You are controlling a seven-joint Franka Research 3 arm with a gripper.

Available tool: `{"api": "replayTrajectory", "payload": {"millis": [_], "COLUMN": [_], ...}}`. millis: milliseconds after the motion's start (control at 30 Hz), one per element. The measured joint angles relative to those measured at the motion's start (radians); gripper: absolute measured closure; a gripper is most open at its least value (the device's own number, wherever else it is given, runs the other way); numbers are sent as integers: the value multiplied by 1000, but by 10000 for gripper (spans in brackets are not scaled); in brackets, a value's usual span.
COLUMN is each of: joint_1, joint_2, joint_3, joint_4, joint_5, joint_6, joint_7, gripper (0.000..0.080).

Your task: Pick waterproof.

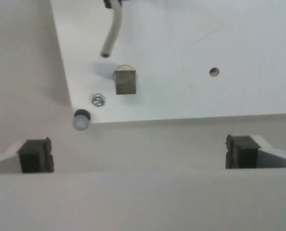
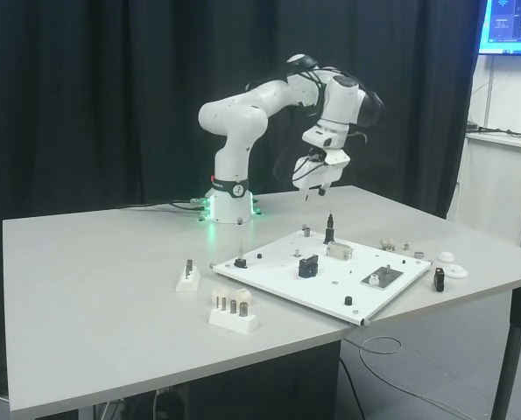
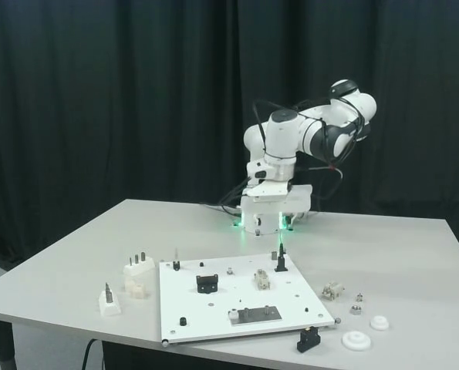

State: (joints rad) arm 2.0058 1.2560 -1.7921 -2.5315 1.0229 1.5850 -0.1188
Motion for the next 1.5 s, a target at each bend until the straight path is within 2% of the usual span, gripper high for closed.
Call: {"api": "replayTrajectory", "payload": {"millis": [400,533,733,967,1333,1500], "joint_1": [71,91,99,97,67,40], "joint_2": [0,0,4,5,-6,-22], "joint_3": [-77,-87,-83,-45,58,99], "joint_4": [40,67,116,164,224,252], "joint_5": [-10,-4,27,55,98,119], "joint_6": [-32,-33,-24,36,174,211], "joint_7": [145,197,284,425,659,749], "gripper": [3,3,3,3,3,3]}}
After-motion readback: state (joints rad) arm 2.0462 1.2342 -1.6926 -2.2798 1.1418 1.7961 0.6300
